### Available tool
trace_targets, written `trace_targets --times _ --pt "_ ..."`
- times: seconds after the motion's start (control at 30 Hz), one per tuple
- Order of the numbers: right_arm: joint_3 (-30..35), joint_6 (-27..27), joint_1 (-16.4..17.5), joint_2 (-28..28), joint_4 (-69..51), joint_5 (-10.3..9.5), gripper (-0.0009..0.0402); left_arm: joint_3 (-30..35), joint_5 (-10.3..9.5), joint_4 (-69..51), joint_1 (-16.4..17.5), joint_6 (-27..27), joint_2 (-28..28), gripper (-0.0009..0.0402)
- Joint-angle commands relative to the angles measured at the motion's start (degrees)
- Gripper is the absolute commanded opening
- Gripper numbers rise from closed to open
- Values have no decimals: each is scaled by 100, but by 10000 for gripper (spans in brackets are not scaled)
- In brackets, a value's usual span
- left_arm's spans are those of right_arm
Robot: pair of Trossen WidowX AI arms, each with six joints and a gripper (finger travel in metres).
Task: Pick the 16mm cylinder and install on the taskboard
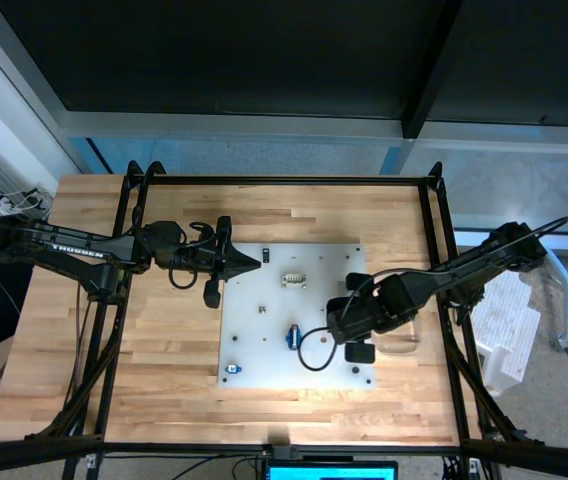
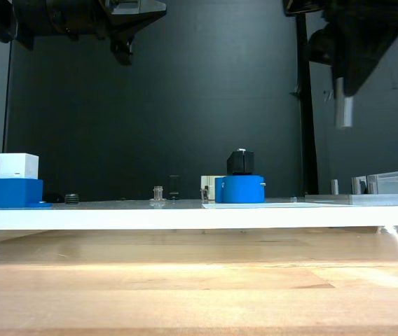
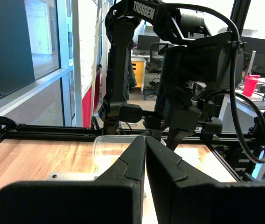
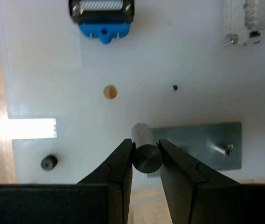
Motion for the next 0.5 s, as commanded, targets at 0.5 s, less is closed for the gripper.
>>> trace_targets --times 0.5 --pt "409 76 -85 581 120 -50 0 2 0 0 2 0 2 0"
